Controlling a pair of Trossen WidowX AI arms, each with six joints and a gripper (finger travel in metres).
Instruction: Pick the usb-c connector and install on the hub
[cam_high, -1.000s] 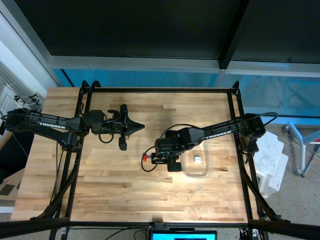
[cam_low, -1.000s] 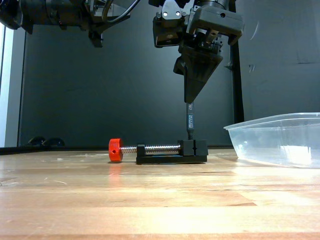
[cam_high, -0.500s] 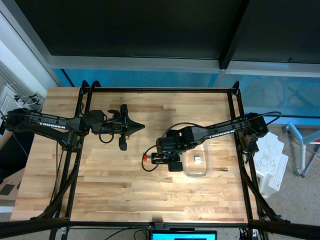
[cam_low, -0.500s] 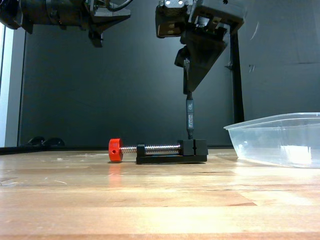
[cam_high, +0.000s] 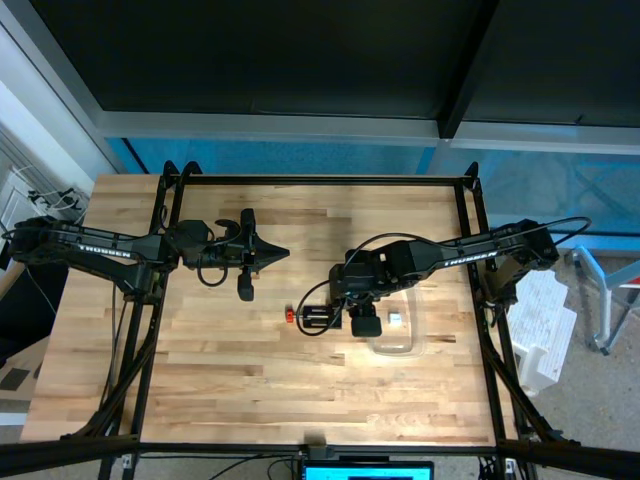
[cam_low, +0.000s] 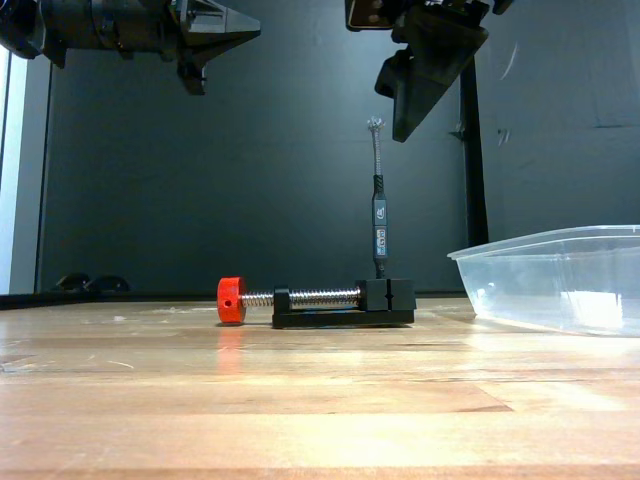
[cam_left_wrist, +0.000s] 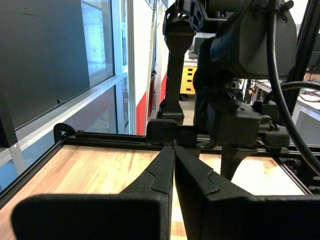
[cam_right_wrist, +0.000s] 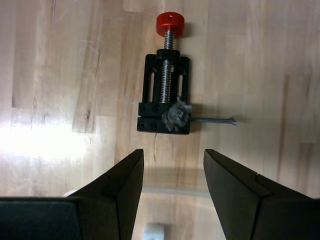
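Both held nothing: the right gripper (cam_right_wrist: 172, 151), fingers spread, hung above the usb-c connector (cam_low: 380, 226) standing upright in the hub (cam_low: 345, 305); the left gripper (cam_left_wrist: 174, 148), pinched together, hovered well apart.

Black hub (cam_right_wrist: 150, 116), orange-red knob (cam_right_wrist: 170, 22)

- Small black rectangular hub (cam_low: 345, 305) with an orange-red knob lies flat on the wooden table (cam_low: 300, 400).
- Slim dark usb-c connector (cam_low: 380, 238) stands upright in the end opposite the knob, frayed stub on top.
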